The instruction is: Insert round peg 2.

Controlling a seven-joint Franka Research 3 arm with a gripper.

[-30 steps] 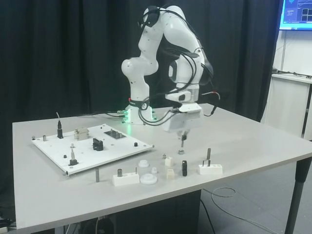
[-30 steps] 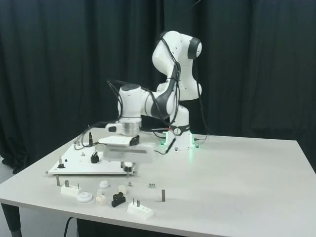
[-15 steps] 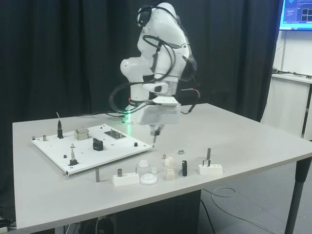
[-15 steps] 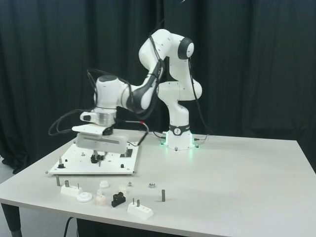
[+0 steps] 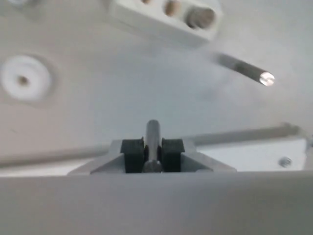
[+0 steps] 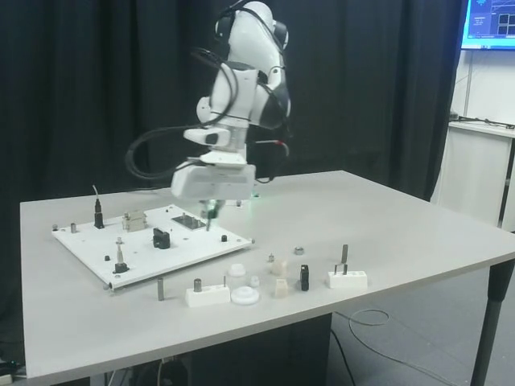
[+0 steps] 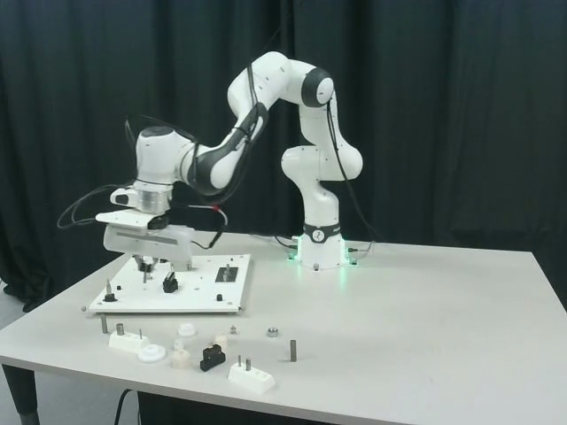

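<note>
The claw (image 5: 153,155), shut on the upright round peg (image 5: 152,137), hangs left of frame centre above the white assembly board (image 6: 197,241), so insertion likely runs straight down the peg's axis.

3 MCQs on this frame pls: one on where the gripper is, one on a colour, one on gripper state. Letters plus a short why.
1. Where is the gripper?
A. above the white board
B. beside the arm's base
C. off the table's edge

2. What colour are the finger pads?
A. white
B. green
C. black

3. What state is the gripper in?
A. open, holding nothing
B. shut on the round peg
C. resting on the table

Answers:
1 A: both room views show it over the white board.
2 C: the wrist view shows black pads.
3 B: the wrist view shows the round peg clamped between the pads.
</note>
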